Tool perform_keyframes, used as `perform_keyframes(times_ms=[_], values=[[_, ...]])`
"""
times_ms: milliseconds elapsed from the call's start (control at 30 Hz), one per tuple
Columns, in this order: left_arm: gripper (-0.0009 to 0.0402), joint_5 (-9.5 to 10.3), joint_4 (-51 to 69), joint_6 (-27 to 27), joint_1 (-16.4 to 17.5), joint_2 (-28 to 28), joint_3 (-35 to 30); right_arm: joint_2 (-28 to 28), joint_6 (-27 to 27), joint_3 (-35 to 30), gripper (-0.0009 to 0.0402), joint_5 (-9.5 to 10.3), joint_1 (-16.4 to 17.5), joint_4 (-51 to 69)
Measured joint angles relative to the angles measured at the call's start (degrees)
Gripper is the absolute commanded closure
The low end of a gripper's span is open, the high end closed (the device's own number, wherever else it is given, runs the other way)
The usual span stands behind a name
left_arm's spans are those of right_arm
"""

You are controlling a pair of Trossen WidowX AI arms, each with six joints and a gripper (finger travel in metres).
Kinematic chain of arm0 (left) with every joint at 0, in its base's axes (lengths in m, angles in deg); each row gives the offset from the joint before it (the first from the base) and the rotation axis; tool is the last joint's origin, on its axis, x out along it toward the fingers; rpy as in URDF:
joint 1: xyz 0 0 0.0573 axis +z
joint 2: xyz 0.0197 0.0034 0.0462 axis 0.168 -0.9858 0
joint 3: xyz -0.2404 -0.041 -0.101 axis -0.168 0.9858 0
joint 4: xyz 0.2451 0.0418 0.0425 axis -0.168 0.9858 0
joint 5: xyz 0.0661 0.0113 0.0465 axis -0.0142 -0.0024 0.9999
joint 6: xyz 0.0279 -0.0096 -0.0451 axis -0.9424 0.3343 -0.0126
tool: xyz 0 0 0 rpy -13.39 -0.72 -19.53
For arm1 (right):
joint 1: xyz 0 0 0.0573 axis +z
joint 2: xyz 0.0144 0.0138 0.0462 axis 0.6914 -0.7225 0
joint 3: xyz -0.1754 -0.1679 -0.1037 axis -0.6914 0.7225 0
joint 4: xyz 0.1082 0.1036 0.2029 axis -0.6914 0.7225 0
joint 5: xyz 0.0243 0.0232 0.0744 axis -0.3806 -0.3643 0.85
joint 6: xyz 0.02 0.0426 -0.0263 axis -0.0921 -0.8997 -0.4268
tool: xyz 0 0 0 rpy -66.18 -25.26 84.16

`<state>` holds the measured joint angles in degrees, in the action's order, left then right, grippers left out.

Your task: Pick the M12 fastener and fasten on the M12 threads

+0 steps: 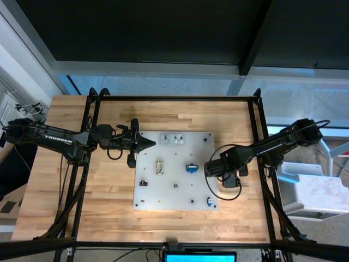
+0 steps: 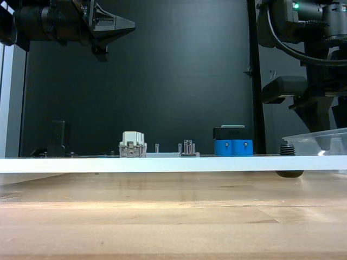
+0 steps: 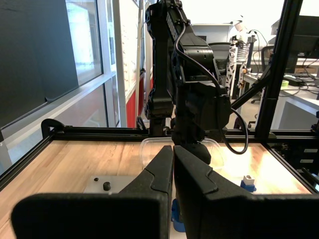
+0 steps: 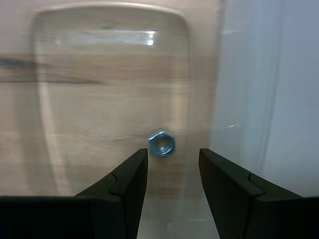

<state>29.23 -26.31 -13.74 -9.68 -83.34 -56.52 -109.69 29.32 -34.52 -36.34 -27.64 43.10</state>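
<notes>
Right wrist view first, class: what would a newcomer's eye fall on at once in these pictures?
The small silver M12 nut lies flat in the clear tray, with the open right gripper aimed straight at it. On the white board, the black ribbed stud stands bare near the near right edge. The left gripper, shut, hangs high over the board's far left edge.

High looks down; low level, near; both share board (image 1: 163, 196).
</notes>
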Motion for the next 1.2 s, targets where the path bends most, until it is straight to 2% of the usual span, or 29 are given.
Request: perform_keyframes(times_ms=[200, 567, 1200], values=[[0.0393, 0.02, 0.0, 0.0, 0.0, 0.0, 0.02, -1.27, -0.13, 0.57, 0.0247, 0.0, -0.22, -0.87], [0.0393, 0.0, 0.0, 0.02, 0.0, 0.0, 0.02, -1.29, -0.13, 3.37, 0.0206, 0.04, -0.7, -3.89], [0.0393, 0.0, 0.02, 0.0, 0.0, 0.0, 0.0, -1.18, 0.42, 7.28, 0.0205, 0.2, -1.27, -8.26]])
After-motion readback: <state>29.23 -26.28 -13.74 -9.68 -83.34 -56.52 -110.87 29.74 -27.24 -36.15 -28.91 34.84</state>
